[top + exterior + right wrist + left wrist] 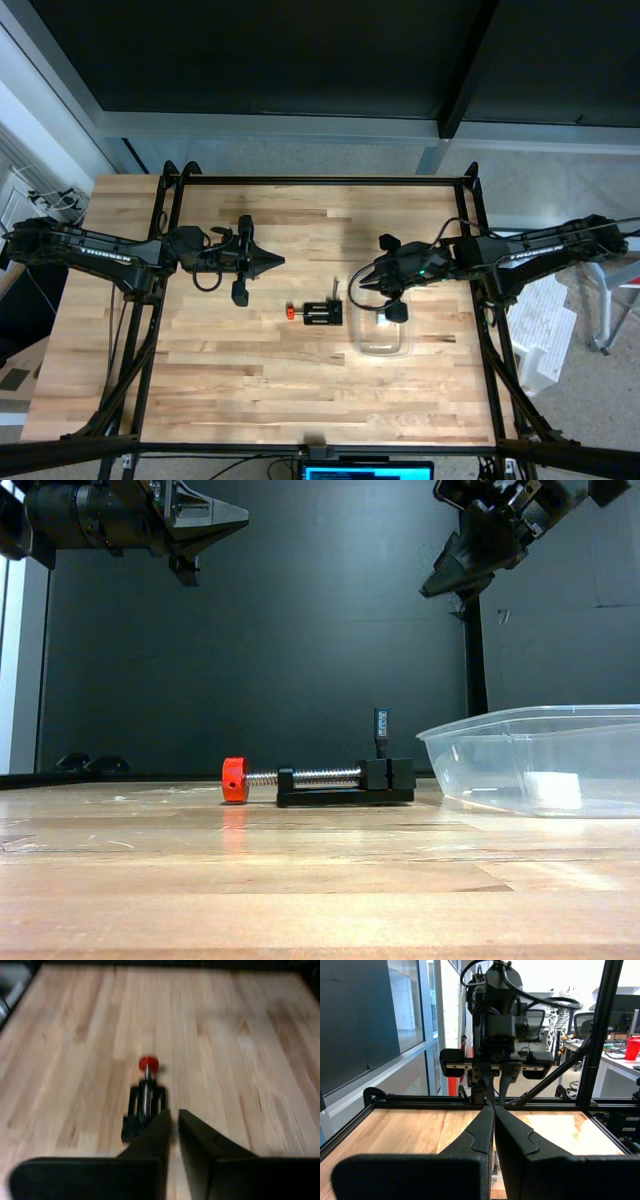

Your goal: Remove the USB-C connector from taskboard and place in the container

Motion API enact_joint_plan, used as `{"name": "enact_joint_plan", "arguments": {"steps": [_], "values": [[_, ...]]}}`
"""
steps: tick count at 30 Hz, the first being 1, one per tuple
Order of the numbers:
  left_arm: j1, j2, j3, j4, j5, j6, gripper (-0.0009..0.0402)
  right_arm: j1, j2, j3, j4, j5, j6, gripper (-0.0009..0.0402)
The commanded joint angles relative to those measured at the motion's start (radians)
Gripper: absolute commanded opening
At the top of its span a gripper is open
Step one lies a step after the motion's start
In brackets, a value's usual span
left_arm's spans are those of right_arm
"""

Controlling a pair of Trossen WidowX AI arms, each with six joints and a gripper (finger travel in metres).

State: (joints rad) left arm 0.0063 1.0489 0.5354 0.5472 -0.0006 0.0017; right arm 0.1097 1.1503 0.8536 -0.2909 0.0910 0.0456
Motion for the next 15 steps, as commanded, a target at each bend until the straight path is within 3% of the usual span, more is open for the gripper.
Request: {"name": "enact_joint_plan", "arguments": {"steps": [1, 10, 15], "values": [[0.000, 0.000, 0.000, 0.000, 0.000, 0.000, 0.0000, -0.029, -0.033, -0.038, 0.107, -0.034, -0.006, 0.0006], [0.000, 0.000, 0.000, 0.000, 0.000, 0.000, 0.0000, -0.097, -0.051, -0.104, 0.385, -0.036, -0.032, 0.0000], [0.000, 0.000, 0.000, 0.000, 0.000, 0.000, 0.0000, -0.122, -0.051, -0.116, 0.479, -0.076, -0.036, 0.0000]]}}
